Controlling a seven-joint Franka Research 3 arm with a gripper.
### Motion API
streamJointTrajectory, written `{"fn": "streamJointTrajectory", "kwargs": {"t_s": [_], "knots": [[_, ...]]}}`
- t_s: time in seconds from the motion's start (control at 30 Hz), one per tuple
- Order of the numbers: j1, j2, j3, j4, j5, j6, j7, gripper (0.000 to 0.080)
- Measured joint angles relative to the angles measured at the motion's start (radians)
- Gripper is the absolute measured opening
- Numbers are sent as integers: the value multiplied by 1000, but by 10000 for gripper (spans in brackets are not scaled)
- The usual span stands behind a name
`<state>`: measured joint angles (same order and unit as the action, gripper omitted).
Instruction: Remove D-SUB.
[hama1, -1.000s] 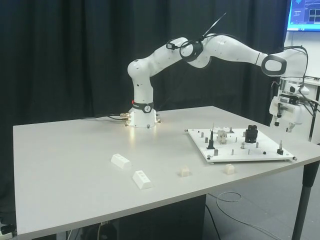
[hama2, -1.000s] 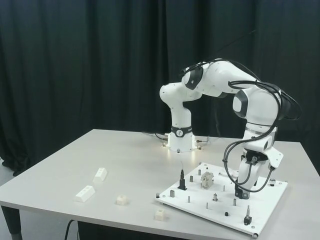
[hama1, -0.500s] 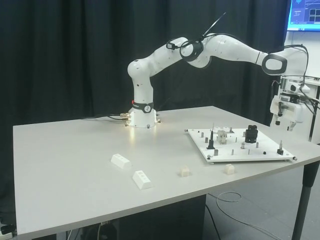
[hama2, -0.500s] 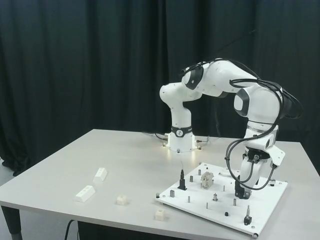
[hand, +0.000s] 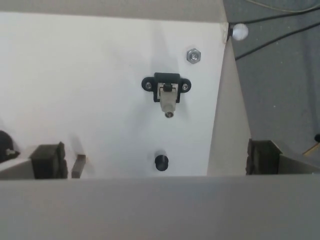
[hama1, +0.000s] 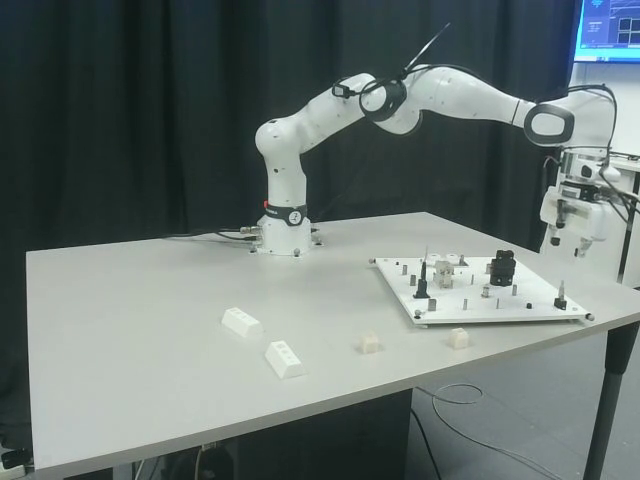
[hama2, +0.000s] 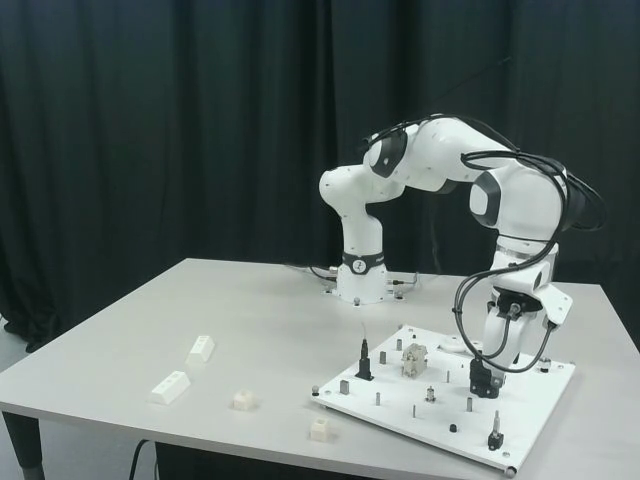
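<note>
In the wrist view a black two-screw flanged socket with a whitish plug standing in it, the D-SUB (hand: 168, 93), sits on the white board (hand: 75, 75) close to its corner foot. From the room views it is a small black base with an upright pin (hama1: 562, 296) (hama2: 494, 437) at the board's outer corner. My gripper (hama1: 570, 244) (hama2: 512, 350) (hand: 155, 159) hangs well above that end of the board, apart from the plug. Its fingers (hand: 47, 160) are spread wide and it is open, holding nothing.
The white board (hama1: 480, 305) also carries a black block (hama1: 502, 267), a grey-white fixture (hama1: 444, 270), a black pin holder (hama1: 421, 287) and several small pegs. Two long white blocks (hama1: 241, 321) (hama1: 285, 358) and two small ones (hama1: 369, 343) (hama1: 459, 337) lie on the grey table. The table edge runs beside the board.
My gripper has risen steadily above the board's outer end over the last second. Nothing on the board or table has moved.
</note>
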<state>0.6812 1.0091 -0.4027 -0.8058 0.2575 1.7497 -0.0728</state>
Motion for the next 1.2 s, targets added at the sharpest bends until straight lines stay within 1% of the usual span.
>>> {"fn": "streamJointTrajectory", "kwargs": {"t_s": [0.53, 1.2], "knots": [[6, -12, 0, 0, 0, -21, 1, 800], [12, -16, 0, 0, 0, -29, 3, 800]]}}
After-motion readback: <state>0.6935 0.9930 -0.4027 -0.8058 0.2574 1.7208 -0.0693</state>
